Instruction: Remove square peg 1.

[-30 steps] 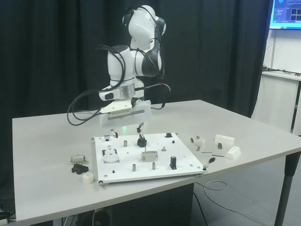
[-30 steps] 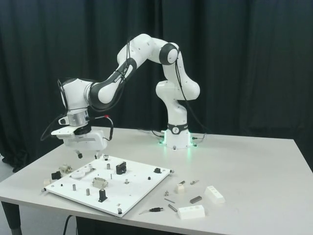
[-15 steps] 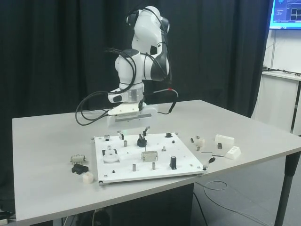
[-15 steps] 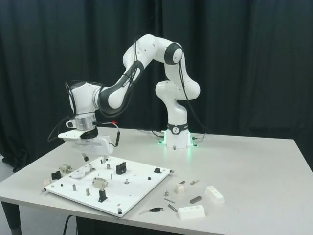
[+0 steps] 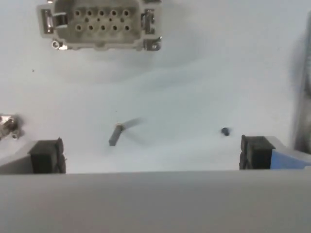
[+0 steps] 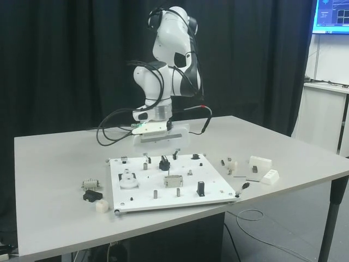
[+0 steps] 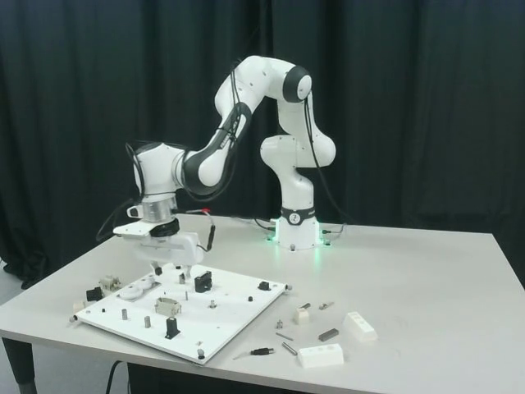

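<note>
From the wrist camera, the gripper (image 5: 150, 153) stands wide apart with nothing held, its black fingertips (image 5: 47, 155) flanking a small grey square peg (image 5: 115, 134) standing on the white board (image 5: 204, 87); a grey multi-pin connector (image 5: 99, 23) sits further along the board. In the first room view the white arm (image 6: 169, 54) hangs low over the board's far side, the gripper (image 6: 161, 155) just above it. The second room view shows the gripper (image 7: 171, 268) above the board (image 7: 238, 308) on the grey table (image 7: 426, 287).
</note>
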